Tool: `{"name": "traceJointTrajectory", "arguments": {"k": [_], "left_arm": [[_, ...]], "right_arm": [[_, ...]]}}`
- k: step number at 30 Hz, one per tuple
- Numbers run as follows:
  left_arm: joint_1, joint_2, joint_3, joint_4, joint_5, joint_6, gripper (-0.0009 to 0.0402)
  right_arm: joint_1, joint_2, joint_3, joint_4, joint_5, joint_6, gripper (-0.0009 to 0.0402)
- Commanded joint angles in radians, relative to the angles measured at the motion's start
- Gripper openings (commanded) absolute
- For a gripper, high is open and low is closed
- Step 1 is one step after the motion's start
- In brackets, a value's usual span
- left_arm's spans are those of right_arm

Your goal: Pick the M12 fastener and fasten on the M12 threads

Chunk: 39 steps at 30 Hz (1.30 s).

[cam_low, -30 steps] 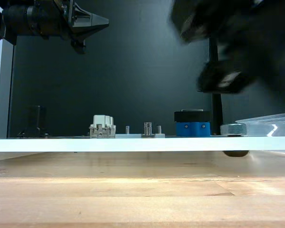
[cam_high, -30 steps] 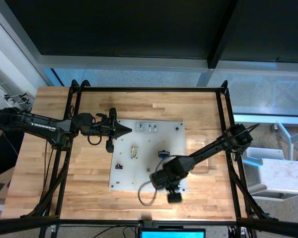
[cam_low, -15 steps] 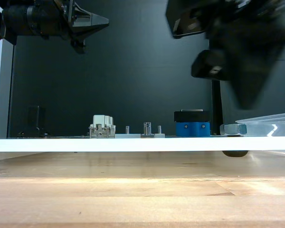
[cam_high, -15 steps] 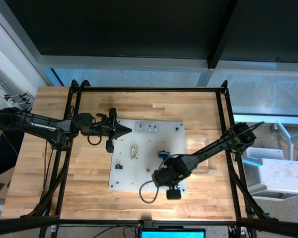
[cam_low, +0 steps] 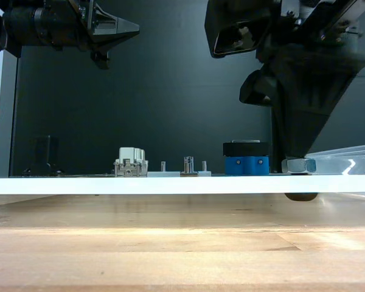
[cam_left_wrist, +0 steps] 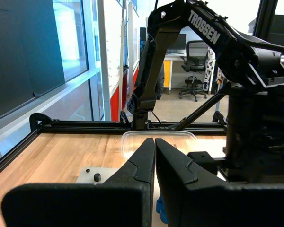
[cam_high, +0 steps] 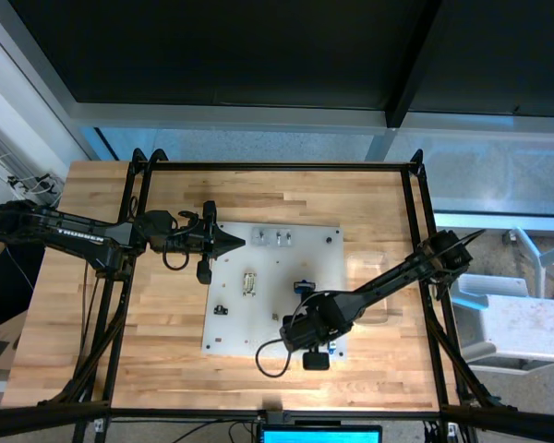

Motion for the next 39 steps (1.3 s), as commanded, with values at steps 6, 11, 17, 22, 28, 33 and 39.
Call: {"name": "traceJointTrajectory", "arguments": {"k": [6,11,17,22,28,33,39], "left_arm": [[0.0,0.0,0.0,0.0,0.0,0.0,0.0],[0.0,0.0,0.0,0.001,0.0,0.0,0.0],[0.0,0.0,0.0,0.0,0.0,0.0,0.0],[0.0,0.0,0.0,0.0,0.0,0.0,0.0],[0.0,0.0,0.0,0.0,0.0,0.0,0.0],[0.0,0.0,0.0,0.001,0.0,0.0,0.0],[0.0,0.0,0.0,0.001,0.0,0.0,0.0]], "right_arm": [[0.001,0.005,-0.001,0.004,-0.001,0.005,0.0],[0.002,0.017,-0.001,0.014,-0.018,0.006,0.0],[0.005,0.019,-0.001,0.023,-0.092,0.01,0.0],[0.005,0.017,-0.001,0.032,-0.291,-0.024,0.0],[0.005,0.011,-0.001,0.03,-0.295,-0.024,0.0],[0.005,-0.002,-0.001,0.021,-0.268,-0.016,0.0],[0.008,-0.014,-0.001,-0.003,-0.048,-0.011,0.0]]}}
